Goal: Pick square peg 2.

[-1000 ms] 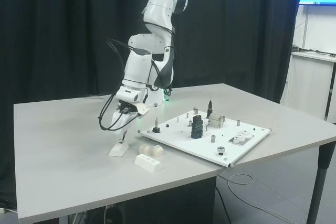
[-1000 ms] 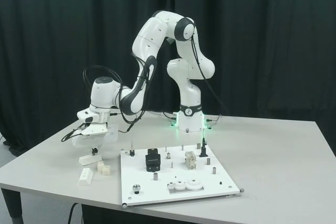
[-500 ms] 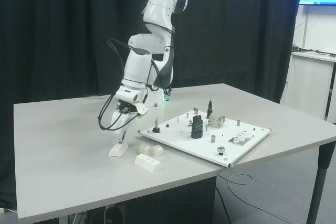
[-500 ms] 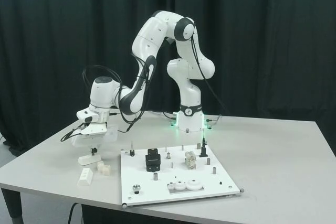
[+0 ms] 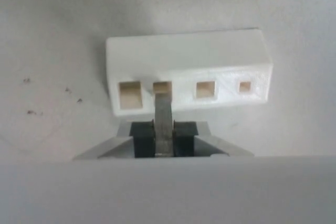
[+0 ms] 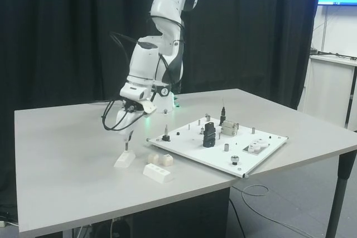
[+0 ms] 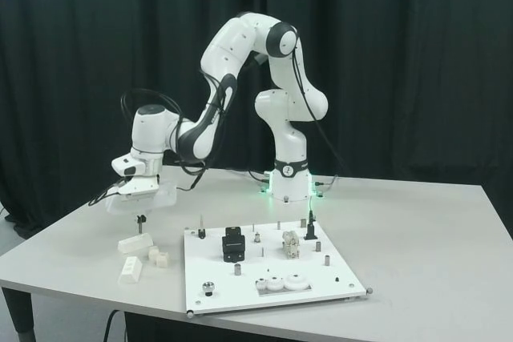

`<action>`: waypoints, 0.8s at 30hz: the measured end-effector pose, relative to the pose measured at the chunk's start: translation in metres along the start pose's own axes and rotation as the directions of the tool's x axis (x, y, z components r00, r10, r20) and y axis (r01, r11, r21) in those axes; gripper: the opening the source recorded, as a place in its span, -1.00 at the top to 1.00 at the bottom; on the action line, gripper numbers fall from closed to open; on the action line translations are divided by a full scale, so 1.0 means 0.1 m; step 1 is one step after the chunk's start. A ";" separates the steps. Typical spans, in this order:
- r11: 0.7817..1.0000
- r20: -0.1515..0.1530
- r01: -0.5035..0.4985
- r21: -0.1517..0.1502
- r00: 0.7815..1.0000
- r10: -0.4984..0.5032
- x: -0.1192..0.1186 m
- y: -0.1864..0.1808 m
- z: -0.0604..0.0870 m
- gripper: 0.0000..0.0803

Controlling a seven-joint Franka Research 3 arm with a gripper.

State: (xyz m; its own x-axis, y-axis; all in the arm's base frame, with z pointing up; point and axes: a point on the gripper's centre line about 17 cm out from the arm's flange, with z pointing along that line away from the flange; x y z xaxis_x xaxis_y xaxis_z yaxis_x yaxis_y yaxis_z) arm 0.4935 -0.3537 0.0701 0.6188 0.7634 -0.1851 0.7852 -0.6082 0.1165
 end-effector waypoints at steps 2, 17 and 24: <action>1.000 -0.002 -0.004 0.010 1.000 0.004 -0.01 0.00 -0.07 0.82; 0.999 0.002 -0.014 0.051 1.000 0.014 -0.04 -0.03 -0.49 0.82; 0.998 0.002 -0.017 0.057 1.000 0.017 -0.02 -0.04 -0.54 0.82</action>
